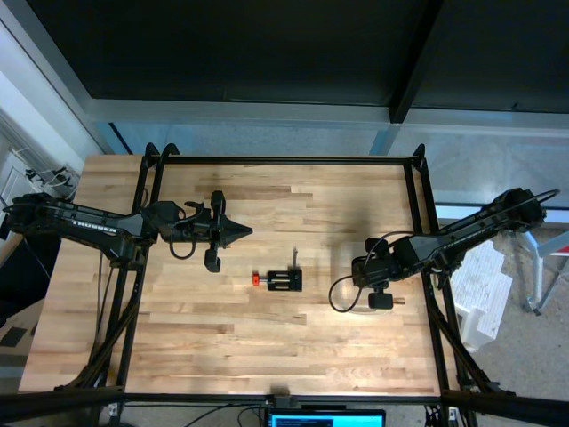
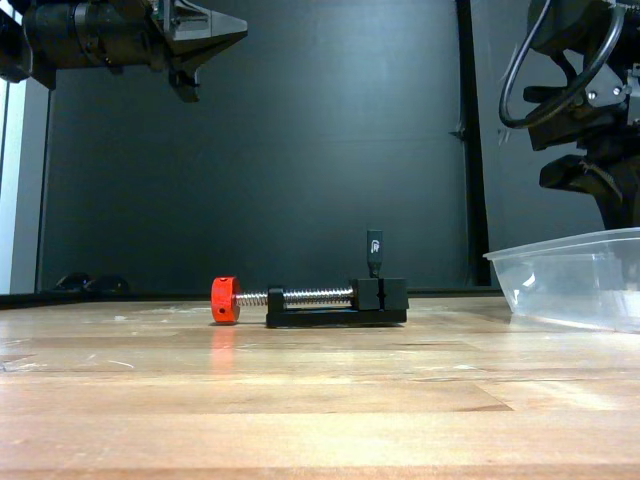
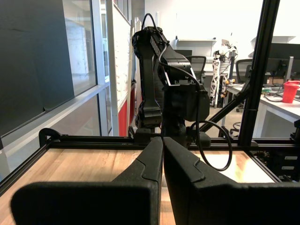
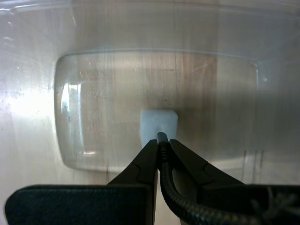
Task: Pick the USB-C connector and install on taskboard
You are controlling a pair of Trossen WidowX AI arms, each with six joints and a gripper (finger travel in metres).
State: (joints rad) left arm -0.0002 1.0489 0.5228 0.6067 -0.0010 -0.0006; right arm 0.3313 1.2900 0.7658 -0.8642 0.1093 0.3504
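Note:
The taskboard (image 1: 283, 281) (image 2: 338, 303) is a small black block in the middle of the table, with a red-orange knob (image 2: 225, 300) at its left end and a thin dark upright pin (image 2: 374, 252). My right gripper (image 4: 162, 143) (image 1: 363, 269) hangs over a clear plastic tray (image 2: 570, 285). It is shut on the USB-C connector (image 4: 162, 137), whose black braided cable (image 4: 174, 199) runs back between the fingers. My left gripper (image 1: 238, 231) (image 3: 162, 140) is shut on nothing, held high to the left of and behind the taskboard.
A small white piece (image 4: 158, 123) lies on the floor of the tray (image 4: 70, 117) just under the connector. A black frame rail (image 1: 284, 160) borders the wooden table. A loop of cable (image 1: 342, 296) hangs beside the right wrist.

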